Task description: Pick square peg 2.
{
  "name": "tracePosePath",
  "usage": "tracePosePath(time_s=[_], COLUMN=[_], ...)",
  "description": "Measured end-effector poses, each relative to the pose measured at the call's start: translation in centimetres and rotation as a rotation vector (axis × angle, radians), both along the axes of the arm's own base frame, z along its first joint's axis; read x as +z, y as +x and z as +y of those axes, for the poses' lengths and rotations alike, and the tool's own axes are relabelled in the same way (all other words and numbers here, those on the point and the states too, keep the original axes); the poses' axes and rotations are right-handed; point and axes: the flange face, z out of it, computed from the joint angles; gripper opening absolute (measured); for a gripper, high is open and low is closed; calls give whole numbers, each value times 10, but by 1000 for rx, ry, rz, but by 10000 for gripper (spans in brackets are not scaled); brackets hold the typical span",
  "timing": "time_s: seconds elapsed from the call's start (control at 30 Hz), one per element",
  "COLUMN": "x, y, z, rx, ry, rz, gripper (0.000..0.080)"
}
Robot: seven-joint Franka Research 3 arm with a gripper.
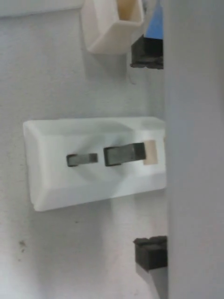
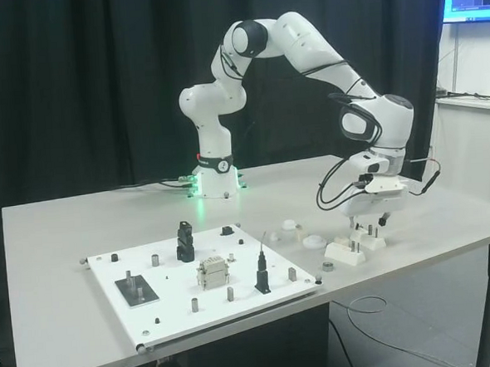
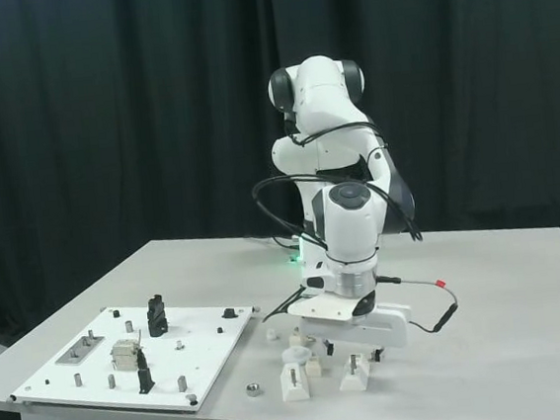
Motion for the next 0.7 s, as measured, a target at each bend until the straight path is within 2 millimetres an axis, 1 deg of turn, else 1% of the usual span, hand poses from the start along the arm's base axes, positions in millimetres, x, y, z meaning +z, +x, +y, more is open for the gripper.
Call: tracePosePath(time_s=[0.37,0.67,0.7], x=[-9,-11,-11], y=[1,3,3], z=[-2,-2,-2], rx=[0,1,1], ry=[8,11,11], rz=[-30,-42,-42], gripper=[800,800,781])
